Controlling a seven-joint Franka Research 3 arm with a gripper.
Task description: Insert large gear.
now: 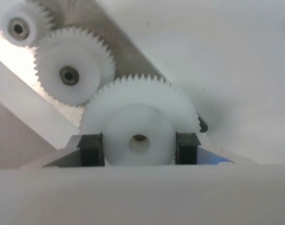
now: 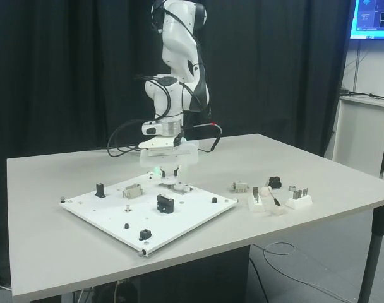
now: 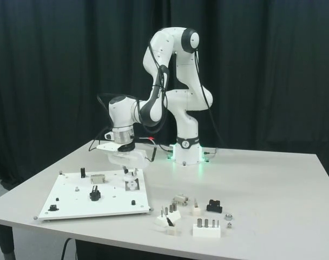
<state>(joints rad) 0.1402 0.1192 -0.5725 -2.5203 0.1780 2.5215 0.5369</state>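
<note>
Large gear (image 1: 138,117) first: I see it clamped by its hub between the gripper (image 1: 139,149) pads, low over the white board (image 2: 192,214) near that board's far edge, its teeth meshing with the middle gear (image 1: 72,65). The grey bench (image 2: 318,167) carries the board toward its left end. The arm (image 3: 175,97) reaches down over it. Beyond the middle gear sits a small gear (image 1: 21,23), teeth touching.

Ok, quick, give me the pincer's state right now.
Pincer: closed on the large gear, black fingertips on either side of its hub, next to the middle gear on the board.
</note>
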